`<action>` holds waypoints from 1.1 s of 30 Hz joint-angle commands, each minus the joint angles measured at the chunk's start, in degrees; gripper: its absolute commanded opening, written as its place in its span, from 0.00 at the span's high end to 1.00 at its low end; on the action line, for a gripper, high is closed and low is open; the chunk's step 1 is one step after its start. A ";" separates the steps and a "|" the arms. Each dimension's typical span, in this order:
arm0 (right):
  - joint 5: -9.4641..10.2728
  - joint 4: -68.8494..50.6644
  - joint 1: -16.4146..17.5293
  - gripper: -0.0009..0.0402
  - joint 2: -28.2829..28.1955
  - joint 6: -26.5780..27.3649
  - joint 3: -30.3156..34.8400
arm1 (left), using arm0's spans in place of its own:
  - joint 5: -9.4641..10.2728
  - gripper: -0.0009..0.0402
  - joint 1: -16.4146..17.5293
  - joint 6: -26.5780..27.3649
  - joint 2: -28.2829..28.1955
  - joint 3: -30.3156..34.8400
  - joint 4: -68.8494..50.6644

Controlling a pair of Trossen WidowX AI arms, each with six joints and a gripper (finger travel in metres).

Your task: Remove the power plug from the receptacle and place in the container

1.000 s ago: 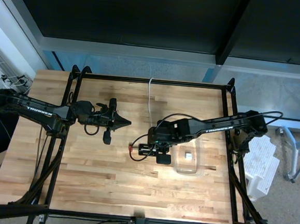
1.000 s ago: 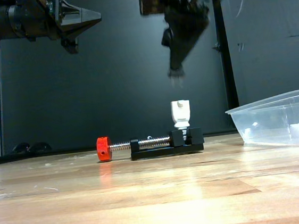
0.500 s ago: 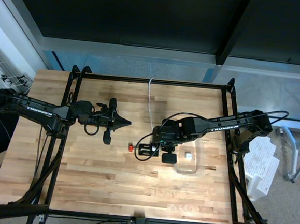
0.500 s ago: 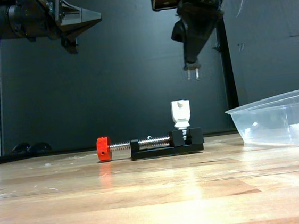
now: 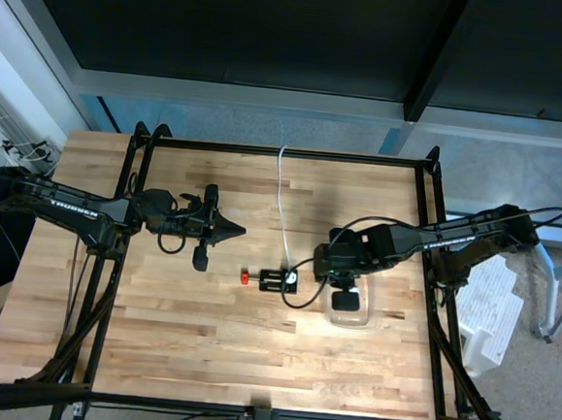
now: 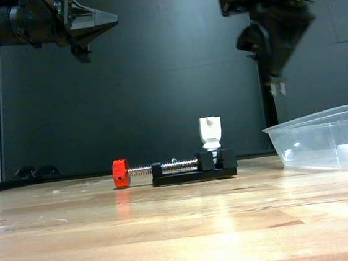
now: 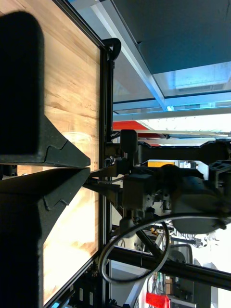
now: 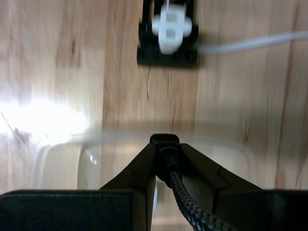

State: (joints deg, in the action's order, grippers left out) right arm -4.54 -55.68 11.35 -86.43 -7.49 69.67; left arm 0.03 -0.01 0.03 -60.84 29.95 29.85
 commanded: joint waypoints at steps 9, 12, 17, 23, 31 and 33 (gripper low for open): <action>-1.95 5.60 1.22 0.97 5.38 -5.64 -13.53 | 0.02 0.98 0.00 -0.02 -0.02 0.00 0.02; -2.27 6.88 1.46 0.94 5.38 -6.43 -15.19 | 0.00 0.98 0.00 -0.02 -0.02 0.00 0.00; -3.50 8.72 2.23 0.83 5.38 -9.07 -17.00 | 0.00 0.98 0.00 -0.02 0.00 0.00 0.04; -3.48 10.62 2.97 0.68 5.46 -10.12 -17.79 | 0.00 0.98 0.02 -0.02 -0.02 0.00 0.02; -3.43 9.68 3.56 0.50 8.15 -11.39 -17.77 | 0.02 0.98 0.02 -0.02 -0.02 0.00 0.04; -3.41 9.62 3.63 0.47 9.03 -11.41 -17.77 | 0.00 0.98 0.00 -0.02 -0.02 0.00 0.02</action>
State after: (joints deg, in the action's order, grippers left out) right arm -7.94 -45.91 14.94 -77.95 -18.81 51.86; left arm 0.03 -0.01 0.03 -60.84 29.93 29.85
